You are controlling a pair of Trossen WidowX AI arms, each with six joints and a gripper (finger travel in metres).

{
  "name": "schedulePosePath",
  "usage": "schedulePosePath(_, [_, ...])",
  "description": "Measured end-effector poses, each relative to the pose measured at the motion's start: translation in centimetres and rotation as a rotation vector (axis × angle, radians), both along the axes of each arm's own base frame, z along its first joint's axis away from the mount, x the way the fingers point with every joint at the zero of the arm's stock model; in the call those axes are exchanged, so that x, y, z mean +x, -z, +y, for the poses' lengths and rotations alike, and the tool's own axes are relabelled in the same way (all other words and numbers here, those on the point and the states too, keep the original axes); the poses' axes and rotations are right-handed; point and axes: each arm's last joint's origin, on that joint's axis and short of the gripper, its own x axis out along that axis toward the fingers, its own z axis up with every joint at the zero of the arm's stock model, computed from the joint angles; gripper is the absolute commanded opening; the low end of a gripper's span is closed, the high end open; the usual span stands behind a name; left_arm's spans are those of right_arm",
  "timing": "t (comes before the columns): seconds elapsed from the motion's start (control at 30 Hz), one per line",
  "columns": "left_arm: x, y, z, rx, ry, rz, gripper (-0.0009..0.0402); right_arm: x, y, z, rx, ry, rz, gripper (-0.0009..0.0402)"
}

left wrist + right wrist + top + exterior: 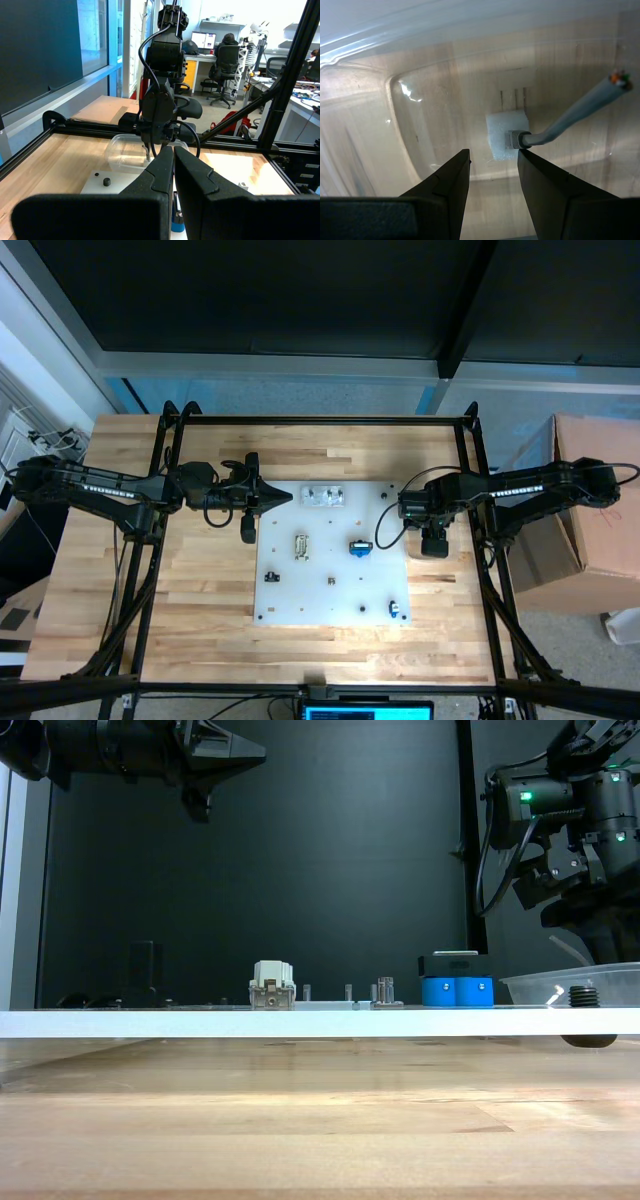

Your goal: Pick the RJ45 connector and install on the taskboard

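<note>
The RJ45 connector (512,138) lies free on the floor of a clear plastic tray (410,125), with a whitish block at its end and a short grey cable (580,107) trailing off it. My right gripper (492,155) hangs open just above it, one finger on each side, touching nothing. From above, the right gripper (435,543) points down into the tray beside the right edge of the white taskboard (300,595). My left gripper (270,498) is shut on nothing and hovers high over the board's left edge, pointing right. Its shut fingers (165,165) face the right arm (162,75).
The board carries a beige socket (300,545), a blue part (359,548), a second small blue part (396,610) and a metal fitting (324,497). A black frame (320,421) rings the table. A cardboard box (590,500) stands at the right.
</note>
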Motion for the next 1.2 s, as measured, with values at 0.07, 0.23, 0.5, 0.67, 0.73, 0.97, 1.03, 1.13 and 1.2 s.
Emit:
schedulePosePath(0.07, [0.0,0.0,0.0,0.0,0.0,0.0,0.0001,0.07,0.1,0.0,0.0,0.001,0.005,0.0112])
schedulePosePath(0.23, [0.0,0.0,0.0,0.0,0.0,0.0,0.0001,0.14,0.19,-0.04,-0.003,0.006,0.007,0.0065])
schedulePosePath(0.5, [0.0,0.0,0.0,0.0,0.0,0.0,0.0001,0.18,0.19,-0.07,-0.003,0.008,0.003,0.0005])
schedulePosePath(0.67, [0.0,0.0,0.0,0.0,0.0,0.0,0.0001,0.19,0.19,-0.07,-0.004,0.008,0.002,0.0])
schedulePosePath(0.73, [0.0,0.0,0.0,0.0,0.0,0.0,0.0001,0.2,0.19,-0.07,-0.004,0.008,0.001,0.0])
schedulePosePath(0.97, [0.0,-0.01,0.0,0.0,0.0,0.0,0.0001,0.19,0.19,-0.08,-0.004,0.008,0.002,0.0])
schedulePosePath(1.03, [0.0,0.0,0.0,0.0,0.0,0.0,0.0001,0.18,0.19,-0.08,-0.004,0.008,0.003,0.0])
schedulePosePath(1.13, [0.0,-0.02,0.0,0.0,0.0,-0.001,0.0001,0.16,0.19,-0.07,-0.004,0.008,0.004,0.0])
schedulePosePath(1.2, [0.0,0.0,0.0,0.0,0.0,0.0,0.0001,0.1,0.1,-0.07,-0.003,0.008,0.013,0.0])
